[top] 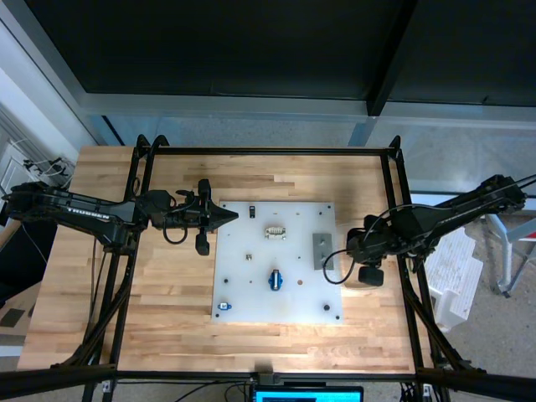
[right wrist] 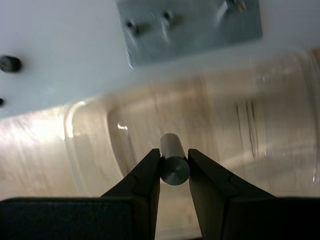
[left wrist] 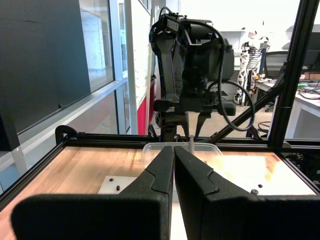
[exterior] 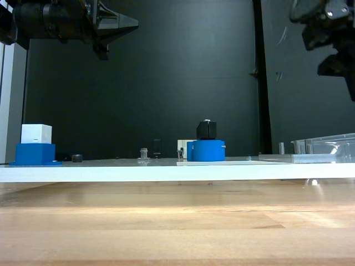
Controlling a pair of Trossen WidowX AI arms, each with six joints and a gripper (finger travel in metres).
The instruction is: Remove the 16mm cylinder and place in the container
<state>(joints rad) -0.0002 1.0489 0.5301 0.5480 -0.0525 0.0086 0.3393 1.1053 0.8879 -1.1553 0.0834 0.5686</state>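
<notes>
High view: wood table (top: 126, 293), white board (top: 251, 293) in middle. Left gripper (top: 224, 216) parked up high just off board's left edge, fingers pressed together, empty. Right gripper (right wrist: 173, 155) hangs over container (right wrist: 70, 135), which sits against board's right edge, just beside grey block (right wrist: 190, 25). Jaws nearly closed, pinching 16mm cylinder (right wrist: 175, 170) at upper end, rod pointing down into tray. We reckon it's lined up for drop. Cylinder's off board, not in container yet. Blue knob (top: 275, 280) well apart. Nothing in way, we'd say.
</notes>
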